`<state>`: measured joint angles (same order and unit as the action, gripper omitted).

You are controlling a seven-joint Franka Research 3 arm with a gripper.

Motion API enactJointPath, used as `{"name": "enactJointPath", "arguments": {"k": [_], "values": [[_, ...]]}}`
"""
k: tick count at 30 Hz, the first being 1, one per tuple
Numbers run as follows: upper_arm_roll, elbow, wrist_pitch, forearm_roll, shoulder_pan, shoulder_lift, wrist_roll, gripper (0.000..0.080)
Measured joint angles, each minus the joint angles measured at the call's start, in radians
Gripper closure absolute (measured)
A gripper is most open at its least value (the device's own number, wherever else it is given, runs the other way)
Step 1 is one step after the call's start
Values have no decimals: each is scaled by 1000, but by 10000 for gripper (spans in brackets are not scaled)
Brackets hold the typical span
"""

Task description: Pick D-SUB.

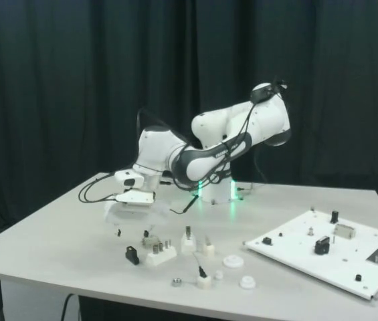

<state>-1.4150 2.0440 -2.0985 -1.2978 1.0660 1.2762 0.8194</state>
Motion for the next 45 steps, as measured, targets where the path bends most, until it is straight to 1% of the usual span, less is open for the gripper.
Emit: {"name": "enactJointPath", "arguments": {"k": [8, 17, 21, 24, 31, 34, 38, 45], "values": [[0, -22, 27, 49, -21, 5, 23, 3], [2, -39, 50, 47, -42, 8, 16, 3], [4, -44, 51, 38, -50, 8, -2, 3], [4, -45, 51, 21, -53, 8, -31, 3], [4, -46, 46, -18, -58, 8, -57, 3], [4, -46, 44, -29, -60, 8, -78, 3], [4, -50, 44, -30, -62, 8, -74, 3], [4, -56, 46, -30, -63, 8, 4, 3]]}}
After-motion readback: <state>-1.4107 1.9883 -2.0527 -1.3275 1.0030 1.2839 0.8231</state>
